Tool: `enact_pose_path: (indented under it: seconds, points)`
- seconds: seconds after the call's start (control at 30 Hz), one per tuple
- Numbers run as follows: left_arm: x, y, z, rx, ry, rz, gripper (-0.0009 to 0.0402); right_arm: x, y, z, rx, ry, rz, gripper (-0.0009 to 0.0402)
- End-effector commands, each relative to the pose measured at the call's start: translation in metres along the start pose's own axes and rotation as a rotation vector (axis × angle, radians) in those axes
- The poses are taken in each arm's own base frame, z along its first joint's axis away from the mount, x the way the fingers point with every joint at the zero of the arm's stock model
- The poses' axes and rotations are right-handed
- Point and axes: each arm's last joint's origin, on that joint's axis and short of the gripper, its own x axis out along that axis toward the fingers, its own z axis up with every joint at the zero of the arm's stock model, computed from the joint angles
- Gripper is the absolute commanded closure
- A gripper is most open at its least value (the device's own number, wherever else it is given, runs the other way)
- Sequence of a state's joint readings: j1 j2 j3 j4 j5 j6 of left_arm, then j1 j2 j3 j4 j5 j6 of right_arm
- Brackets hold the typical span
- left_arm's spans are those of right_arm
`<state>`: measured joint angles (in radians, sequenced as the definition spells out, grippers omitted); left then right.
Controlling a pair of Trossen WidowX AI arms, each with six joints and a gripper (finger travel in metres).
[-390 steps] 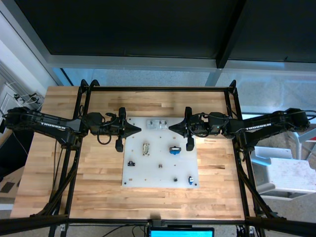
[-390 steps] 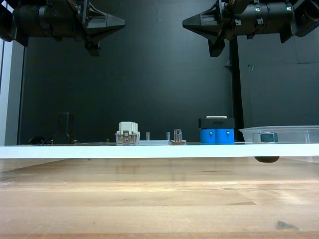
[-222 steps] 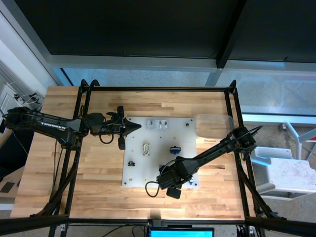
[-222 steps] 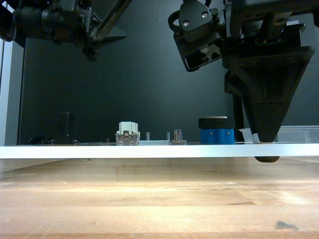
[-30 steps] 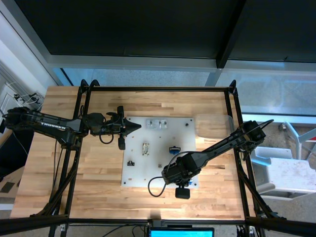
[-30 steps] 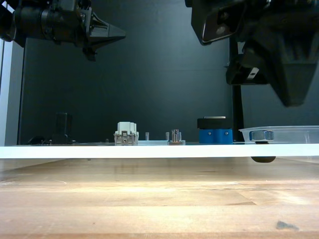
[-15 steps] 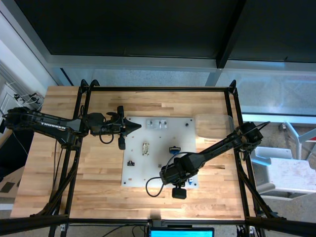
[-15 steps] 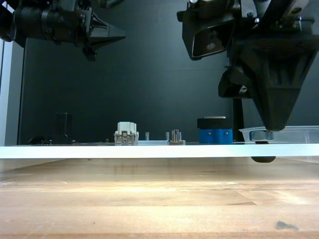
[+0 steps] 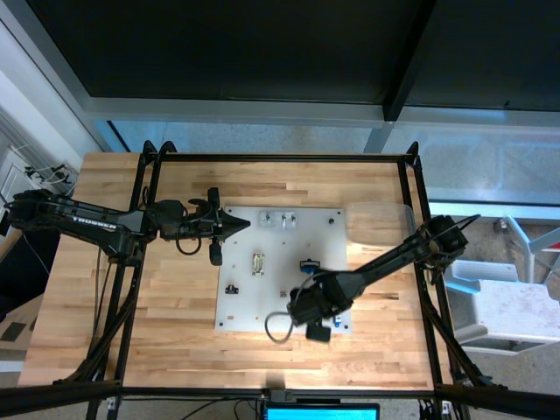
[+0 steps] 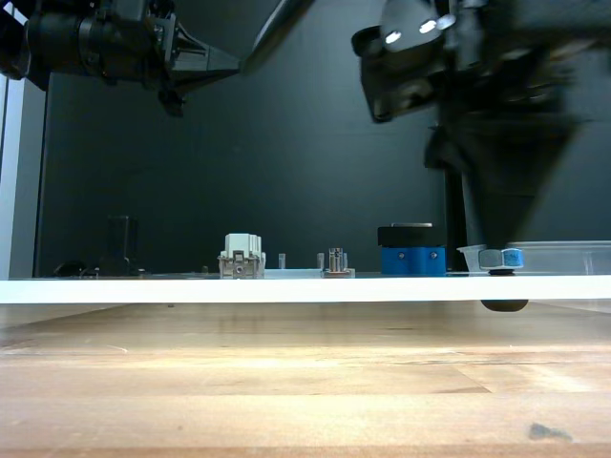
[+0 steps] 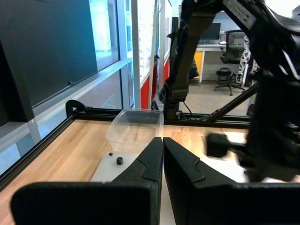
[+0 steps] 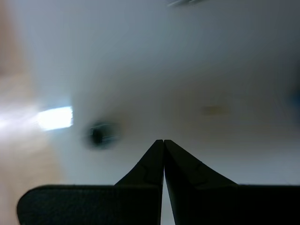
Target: Unfasten the M12 fastener and place in the container
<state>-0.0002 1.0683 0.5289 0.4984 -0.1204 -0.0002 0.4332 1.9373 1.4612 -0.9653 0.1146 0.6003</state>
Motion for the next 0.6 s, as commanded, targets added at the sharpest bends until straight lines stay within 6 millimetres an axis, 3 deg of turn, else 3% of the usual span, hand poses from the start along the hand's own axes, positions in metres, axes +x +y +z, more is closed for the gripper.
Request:
enact_pose_path:
  seconds: [0.03,0.23,0.5,0.6]
  points:
    - [0.000,0.000,0.000,0.000,0.001,0.000,0.0393,-0.010,0.000,0.000,0.012,-0.001,-0.048,0.0393]
    - [0.000,0.000,0.000,0.000,0.000,0.000,0.0393,-0.012,0.003,0.001,0.013,0.029,0.029,0.0393]
    - [0.000,0.000,0.000,0.001,0.002,0.000,0.0393,-0.017,0.021,0.004,-0.012,0.058,0.299,0.0393]
    - [0.000,0.000,0.000,0.000,-0.001,0.000,0.0393,-0.014,0.024,0.005,-0.009,0.042,0.291,0.0393]
